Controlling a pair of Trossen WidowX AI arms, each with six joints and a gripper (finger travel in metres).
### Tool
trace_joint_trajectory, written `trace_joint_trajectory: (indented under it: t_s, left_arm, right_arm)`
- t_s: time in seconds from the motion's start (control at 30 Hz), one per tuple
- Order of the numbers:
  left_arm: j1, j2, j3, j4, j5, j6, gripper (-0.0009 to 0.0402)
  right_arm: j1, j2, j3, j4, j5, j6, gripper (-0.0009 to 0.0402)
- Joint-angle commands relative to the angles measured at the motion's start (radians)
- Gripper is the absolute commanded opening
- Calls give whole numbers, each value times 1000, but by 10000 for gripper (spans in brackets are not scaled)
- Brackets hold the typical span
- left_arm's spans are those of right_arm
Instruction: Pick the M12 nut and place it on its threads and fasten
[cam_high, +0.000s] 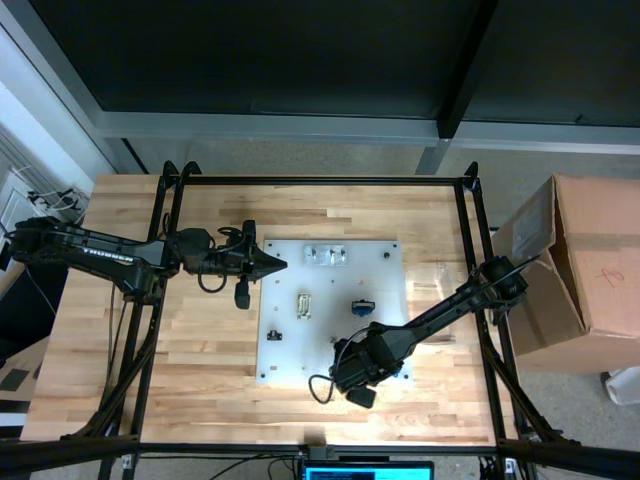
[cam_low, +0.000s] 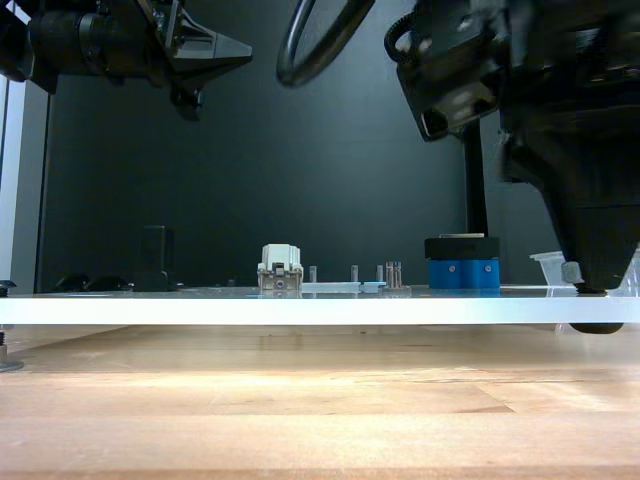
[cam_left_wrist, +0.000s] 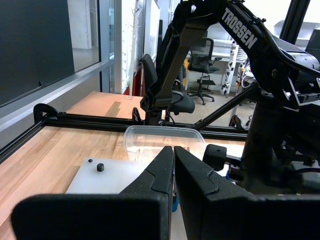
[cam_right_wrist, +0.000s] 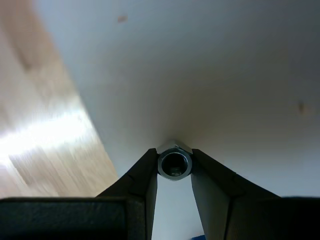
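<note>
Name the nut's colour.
Silver nut, in right tool at the board's near edge; left tool hangs above its left edge. Best in right wrist view.

Bench (cam_high: 200, 350): pale wood, finished satin.
Board (cam_high: 300, 360): white, smooth, matt.
M12 nut (cam_right_wrist: 174, 164): silver metal, polished bright.
Left gripper (cam_left_wrist: 173, 150), right gripper (cam_right_wrist: 174, 155): moulded in matt black plastic.

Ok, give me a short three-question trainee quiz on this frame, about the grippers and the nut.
1. True or false: the left gripper holds the M12 nut.
2. The right gripper is: A) off the table B) low over the white board, near right part C) raised by the far left edge.
3. Fill in: the left gripper's fingers are ____.
Key: 1 false, the right gripper pinches the nut; whether it is on its stud, cannot tell. 2 B. 3 shut; that gripper hangs raised by the board's far left edge.
</note>
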Motion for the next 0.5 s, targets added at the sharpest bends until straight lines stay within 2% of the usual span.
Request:
trace_joint_trajectory:
  t_s: [0.03,0.27,0.5]
  left_arm:
    - [0,0,0,0,0,0,0]
    - [0,0,0,0,0,0,0]
    - [0,0,0,0,0,0,0]
  right_arm:
    - [-2,-2,1,-3,4,219,2]
    - [-6,-2,1,-2,7,467,2]
    - [-8,-2,1,3,6,555,2]
